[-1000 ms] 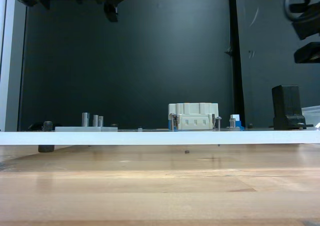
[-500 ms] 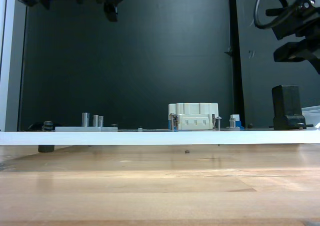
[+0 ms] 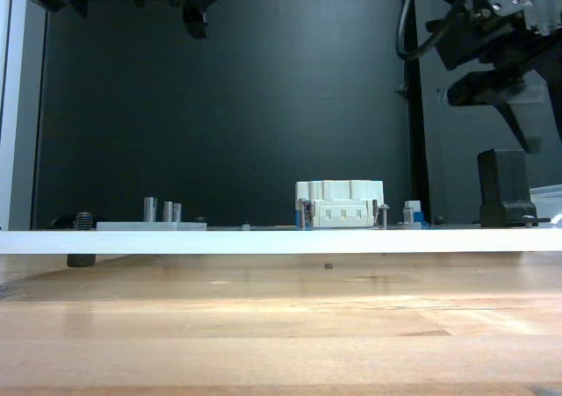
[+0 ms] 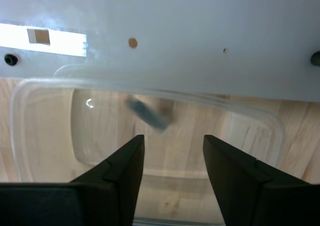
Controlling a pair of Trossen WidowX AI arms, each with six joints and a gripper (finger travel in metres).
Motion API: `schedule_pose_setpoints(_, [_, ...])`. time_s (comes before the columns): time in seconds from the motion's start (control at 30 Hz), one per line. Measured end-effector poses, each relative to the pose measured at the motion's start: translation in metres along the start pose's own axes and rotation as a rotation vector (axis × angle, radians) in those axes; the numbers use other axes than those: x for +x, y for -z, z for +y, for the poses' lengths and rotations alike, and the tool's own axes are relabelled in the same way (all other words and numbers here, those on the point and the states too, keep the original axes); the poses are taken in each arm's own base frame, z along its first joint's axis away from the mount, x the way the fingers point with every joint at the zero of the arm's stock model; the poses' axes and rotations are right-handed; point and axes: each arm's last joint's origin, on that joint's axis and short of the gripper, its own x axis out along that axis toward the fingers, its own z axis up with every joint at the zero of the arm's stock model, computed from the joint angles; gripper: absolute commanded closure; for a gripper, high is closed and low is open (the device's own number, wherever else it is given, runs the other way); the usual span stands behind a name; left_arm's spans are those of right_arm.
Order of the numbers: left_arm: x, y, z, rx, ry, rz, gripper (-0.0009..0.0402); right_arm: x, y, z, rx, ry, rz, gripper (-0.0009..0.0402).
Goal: Pick the 16mm bar and place in it's hole on the taskboard
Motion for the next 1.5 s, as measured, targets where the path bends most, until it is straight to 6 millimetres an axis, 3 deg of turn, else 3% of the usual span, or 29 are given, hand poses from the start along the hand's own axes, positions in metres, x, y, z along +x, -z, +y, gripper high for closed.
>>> schedule_pose_setpoints(0.27, [0.000,0.000,0.000,0.000,0.000,0.000,0.0393,-0.003,-0.018,0.001,0.004,0.001,0.004,0.0190])
schedule_pose_setpoints(1.1, [0.000,0.000,0.000,0.000,0.000,0.001,0.0393,-0.002,-0.018,0.001,0.025,0.001,0.005,0.0189])
schedule_pose_setpoints(1.5, [0.000,0.000,0.000,0.000,0.000,0.001,0.0393,0.002,0.010,0.017,-0.143,0.030,-0.019,0.0190])
